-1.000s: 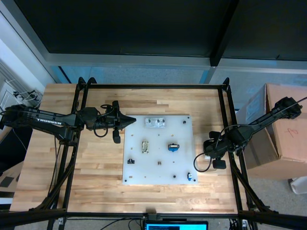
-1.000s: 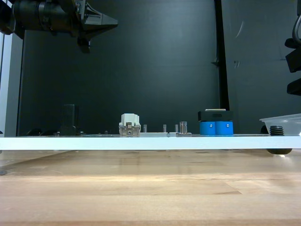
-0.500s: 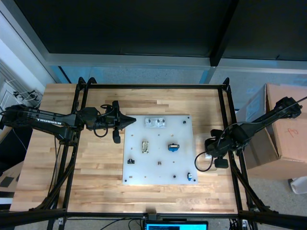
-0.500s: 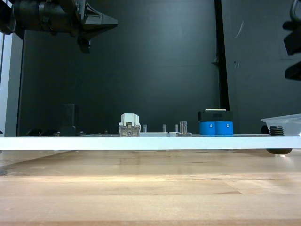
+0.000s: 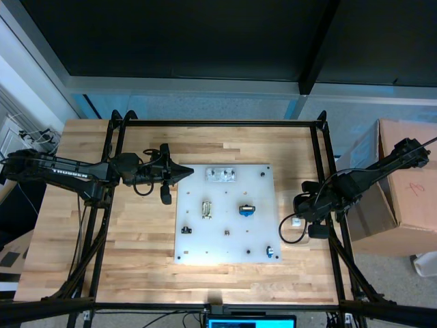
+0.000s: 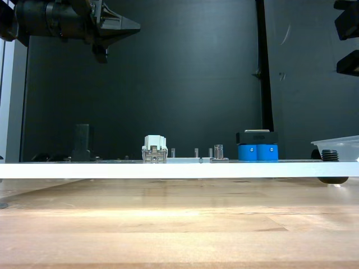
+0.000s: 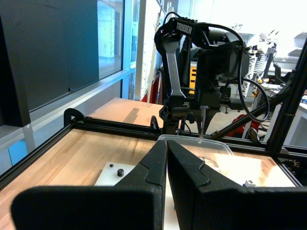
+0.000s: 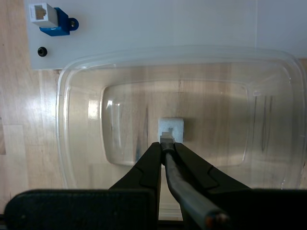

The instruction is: Pick the RJ45 connector and install on the taskboard

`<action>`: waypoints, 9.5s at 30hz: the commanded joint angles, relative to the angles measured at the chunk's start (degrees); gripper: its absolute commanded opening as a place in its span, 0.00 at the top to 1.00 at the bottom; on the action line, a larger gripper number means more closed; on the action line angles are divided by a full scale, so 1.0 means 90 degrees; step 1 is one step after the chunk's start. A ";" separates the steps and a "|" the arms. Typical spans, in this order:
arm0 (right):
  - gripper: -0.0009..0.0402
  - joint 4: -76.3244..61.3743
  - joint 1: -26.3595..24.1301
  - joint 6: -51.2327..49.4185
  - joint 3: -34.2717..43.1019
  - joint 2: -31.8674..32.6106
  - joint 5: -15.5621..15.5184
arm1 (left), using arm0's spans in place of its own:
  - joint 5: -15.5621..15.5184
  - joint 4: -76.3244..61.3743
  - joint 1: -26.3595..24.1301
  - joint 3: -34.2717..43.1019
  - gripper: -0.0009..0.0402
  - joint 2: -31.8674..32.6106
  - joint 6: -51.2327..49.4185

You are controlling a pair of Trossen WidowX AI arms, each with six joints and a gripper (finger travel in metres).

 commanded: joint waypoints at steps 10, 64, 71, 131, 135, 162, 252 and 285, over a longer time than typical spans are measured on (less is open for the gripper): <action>0.98 -0.0015 0.0194 -0.0146 0.0415 0.0469 0.0170 | 0.0002 0.0000 0.0002 0.0002 0.98 0.0000 0.0000; 0.98 0.0413 0.1180 0.0789 0.3293 0.4153 0.0984 | 0.0002 0.0000 0.0000 0.0002 0.98 0.0000 0.0000; 0.98 0.0840 0.1205 0.0794 0.3031 0.4175 0.0797 | 0.0002 0.0002 0.0000 0.0002 0.98 0.0000 0.0000; 0.41 0.1292 0.1355 0.1173 0.2902 0.4437 0.0605 | 0.0002 0.0002 0.0000 0.0002 0.98 0.0000 0.0000; 0.41 0.1282 0.1377 0.1231 0.3016 0.4551 0.0585 | 0.0002 0.0000 0.0000 0.0002 0.98 0.0000 0.0000; 0.40 0.2290 0.2749 0.2625 0.3111 0.5700 0.0260 | 0.0002 0.0002 0.0000 0.0002 0.98 0.0000 0.0000; 0.98 0.4369 -0.1370 -0.0097 0.2871 0.4218 0.5200 | 0.0000 0.0000 0.0002 0.0002 0.98 0.0000 0.0000; 0.98 0.5476 -0.1661 -0.0330 0.2871 0.4218 0.5833 | -0.1316 0.0359 0.0002 0.1144 0.47 0.1192 -0.0886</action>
